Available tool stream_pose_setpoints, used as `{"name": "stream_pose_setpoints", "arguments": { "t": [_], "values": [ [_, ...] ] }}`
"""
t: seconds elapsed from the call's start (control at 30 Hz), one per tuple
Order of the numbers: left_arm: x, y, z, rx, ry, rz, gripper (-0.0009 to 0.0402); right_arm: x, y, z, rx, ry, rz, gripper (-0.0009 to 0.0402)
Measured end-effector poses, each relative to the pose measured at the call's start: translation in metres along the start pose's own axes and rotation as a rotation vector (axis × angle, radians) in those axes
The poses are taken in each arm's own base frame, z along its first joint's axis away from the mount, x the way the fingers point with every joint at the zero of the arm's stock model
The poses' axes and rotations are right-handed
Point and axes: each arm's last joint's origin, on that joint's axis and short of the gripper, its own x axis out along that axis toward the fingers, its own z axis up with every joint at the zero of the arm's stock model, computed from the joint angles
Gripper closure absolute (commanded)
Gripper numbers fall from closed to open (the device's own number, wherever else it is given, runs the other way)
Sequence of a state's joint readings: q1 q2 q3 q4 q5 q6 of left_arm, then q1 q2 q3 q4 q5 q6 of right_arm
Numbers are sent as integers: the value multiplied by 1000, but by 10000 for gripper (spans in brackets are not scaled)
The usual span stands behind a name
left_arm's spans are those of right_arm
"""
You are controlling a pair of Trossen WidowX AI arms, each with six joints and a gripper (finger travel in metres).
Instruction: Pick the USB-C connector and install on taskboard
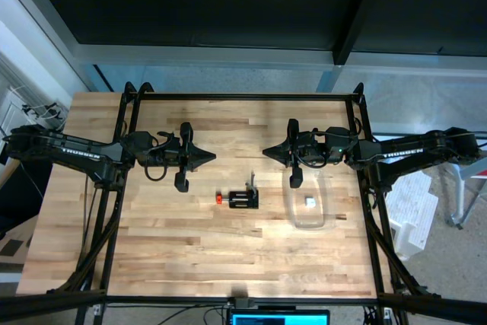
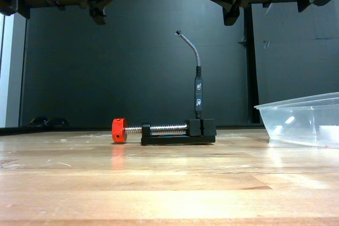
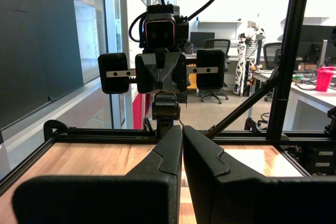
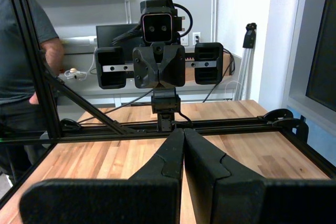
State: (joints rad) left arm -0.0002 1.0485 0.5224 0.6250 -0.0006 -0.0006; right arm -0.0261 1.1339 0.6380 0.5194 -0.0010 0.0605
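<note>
The black vise (image 2: 177, 132) with its red knob (image 2: 119, 130) lies on the bare table (image 1: 190, 249). The black USB-C connector (image 2: 198, 92) stands upright on the vise's tab, and its grey braided cable (image 2: 189, 46) curves up from it with nothing holding it. My left gripper (image 3: 182, 136) hangs high over the table's left half, shut and empty. My right gripper (image 4: 184, 136) hangs high over the right half, shut and empty. In the high view the vise (image 1: 242, 199) sits midway between both grippers, well below them.
A clear plastic tray (image 2: 304, 117) stands right of the vise, with a small white block (image 1: 310, 202) inside it. A black frame (image 1: 243, 97) runs along the table's back and sides. Each wrist view faces the opposite arm.
</note>
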Motion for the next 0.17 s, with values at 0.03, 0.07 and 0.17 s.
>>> {"name": "stream_pose_setpoints", "arguments": {
  "t": [0.03,0.07,0.17],
  "values": [
    [0,0,0,0,0,0,393,0,0,0,0,0,0,393],
    [0,0,0,0,0,0,393,0,0,0,0,0,0,393],
    [0,0,0,0,0,0,393,0,0,0,0,0,0,393]
  ]
}}
